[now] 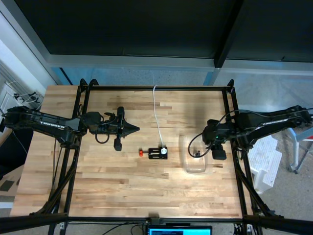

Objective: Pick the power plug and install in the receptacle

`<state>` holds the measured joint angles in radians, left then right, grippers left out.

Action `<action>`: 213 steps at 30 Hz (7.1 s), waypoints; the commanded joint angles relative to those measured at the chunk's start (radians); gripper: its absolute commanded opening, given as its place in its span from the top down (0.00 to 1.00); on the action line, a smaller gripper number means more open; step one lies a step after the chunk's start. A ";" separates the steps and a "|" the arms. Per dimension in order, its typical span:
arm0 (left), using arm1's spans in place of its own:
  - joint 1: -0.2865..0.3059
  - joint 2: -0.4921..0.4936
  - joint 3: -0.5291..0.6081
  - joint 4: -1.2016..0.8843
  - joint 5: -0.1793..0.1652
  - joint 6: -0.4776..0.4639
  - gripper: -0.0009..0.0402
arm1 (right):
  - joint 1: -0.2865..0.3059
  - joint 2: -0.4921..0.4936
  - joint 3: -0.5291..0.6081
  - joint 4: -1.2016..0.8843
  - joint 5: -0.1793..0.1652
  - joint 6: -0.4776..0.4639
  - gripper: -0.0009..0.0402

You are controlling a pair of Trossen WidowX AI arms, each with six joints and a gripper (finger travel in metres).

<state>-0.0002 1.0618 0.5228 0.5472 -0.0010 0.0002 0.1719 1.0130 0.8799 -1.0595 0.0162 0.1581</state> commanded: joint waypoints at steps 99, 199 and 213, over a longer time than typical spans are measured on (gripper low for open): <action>0.000 0.000 0.000 0.000 0.000 0.000 0.98 | 0.145 0.179 -0.217 0.387 0.070 0.148 0.98; 0.000 0.000 0.000 0.000 0.000 0.000 0.98 | -0.018 0.747 0.549 0.245 0.062 -0.040 0.98; 0.000 0.000 0.000 0.000 0.000 0.000 0.98 | -0.016 0.747 0.547 0.244 0.062 -0.042 0.98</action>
<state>-0.0002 1.0622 0.5224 0.5472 -0.0006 -0.0002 0.1558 1.7603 1.4292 -0.8173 0.0772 0.1169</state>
